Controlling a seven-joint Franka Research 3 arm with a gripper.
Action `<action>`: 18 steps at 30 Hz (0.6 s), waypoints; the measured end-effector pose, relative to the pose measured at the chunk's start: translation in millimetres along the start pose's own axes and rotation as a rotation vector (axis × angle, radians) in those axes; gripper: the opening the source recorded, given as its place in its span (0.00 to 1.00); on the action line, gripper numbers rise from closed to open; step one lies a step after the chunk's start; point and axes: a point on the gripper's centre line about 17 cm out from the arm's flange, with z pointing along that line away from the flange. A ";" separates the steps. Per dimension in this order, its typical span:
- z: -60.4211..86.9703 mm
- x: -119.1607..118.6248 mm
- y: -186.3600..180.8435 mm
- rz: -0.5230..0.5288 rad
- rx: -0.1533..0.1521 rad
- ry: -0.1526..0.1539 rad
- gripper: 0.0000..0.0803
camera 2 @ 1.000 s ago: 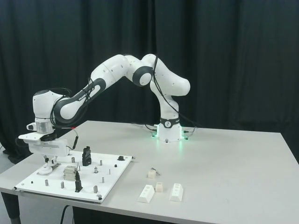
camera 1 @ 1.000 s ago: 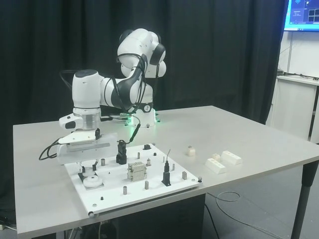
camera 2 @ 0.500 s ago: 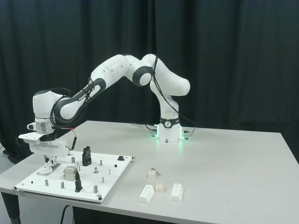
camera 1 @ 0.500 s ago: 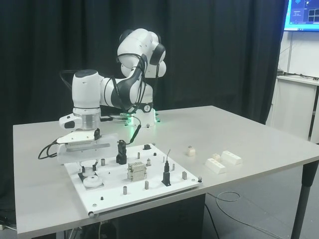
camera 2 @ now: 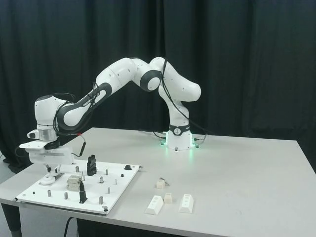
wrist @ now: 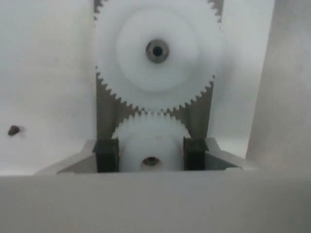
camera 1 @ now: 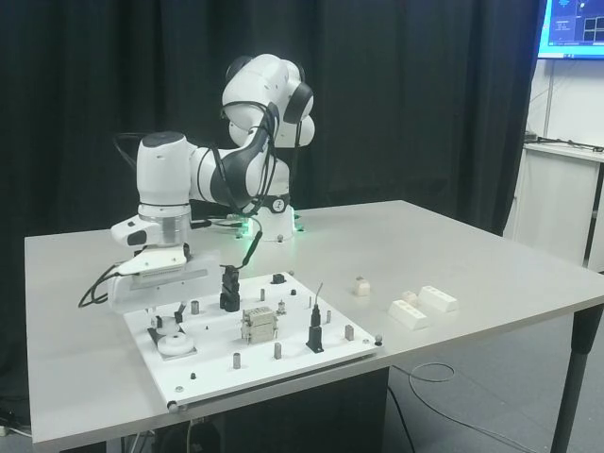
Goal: Insert medium gear.
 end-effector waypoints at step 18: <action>0.2 0.1 -0.9 -0.217 0.001 -0.001 0.35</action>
